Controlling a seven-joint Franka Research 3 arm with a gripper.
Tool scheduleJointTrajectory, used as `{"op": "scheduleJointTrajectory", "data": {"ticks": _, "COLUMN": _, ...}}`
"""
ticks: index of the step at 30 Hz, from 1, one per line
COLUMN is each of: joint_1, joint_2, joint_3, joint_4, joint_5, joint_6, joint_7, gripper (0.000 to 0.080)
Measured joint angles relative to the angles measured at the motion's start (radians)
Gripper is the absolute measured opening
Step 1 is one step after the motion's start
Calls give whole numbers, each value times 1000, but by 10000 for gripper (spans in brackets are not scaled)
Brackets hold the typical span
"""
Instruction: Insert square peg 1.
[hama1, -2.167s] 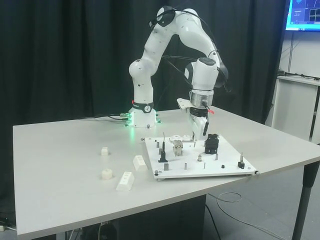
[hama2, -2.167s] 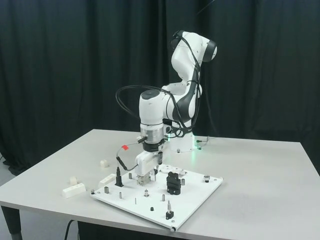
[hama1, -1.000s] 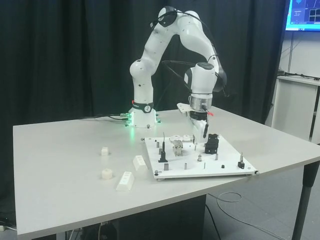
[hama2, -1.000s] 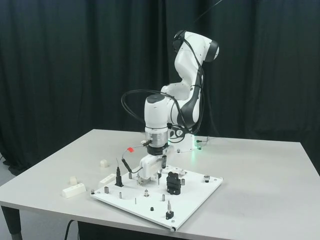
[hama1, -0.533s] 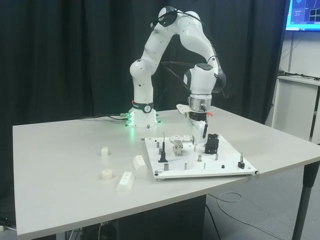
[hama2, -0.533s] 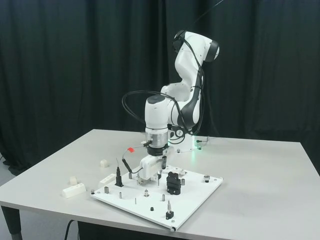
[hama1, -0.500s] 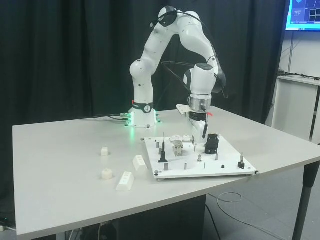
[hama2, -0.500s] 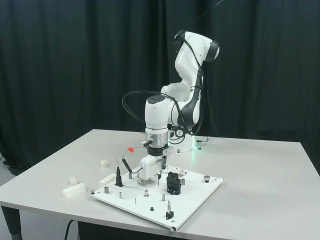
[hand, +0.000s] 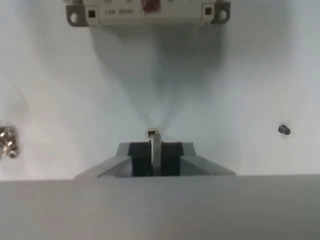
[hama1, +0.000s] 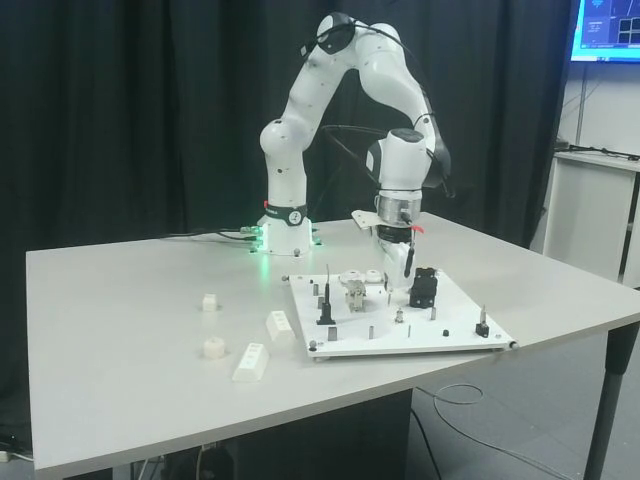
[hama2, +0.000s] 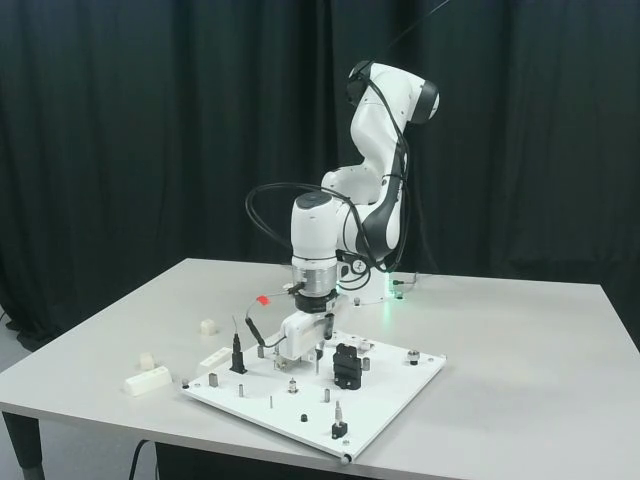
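White board (hand: 225, 90), wrist-only gripped peg (hand: 155, 150)

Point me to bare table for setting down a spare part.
Free: the grey table beyond the white board, away from the arm, and the stretch between the arm's base and the small white blocks. Crowded: the board itself, studded with pegs under the hand.

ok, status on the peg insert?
Gripper shut on square peg, low over white board. Peg upright, tip near board. Black fixture beside it, not touching.
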Motion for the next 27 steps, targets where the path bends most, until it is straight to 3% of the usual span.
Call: {"op": "scheduleJointTrajectory", "data": {"ticks": 27, "joint_1": 0, "joint_2": 1, "joint_3": 0, "joint_4": -14, "joint_5": 5, "joint_6": 37, "joint_7": -18, "gripper": 35}}
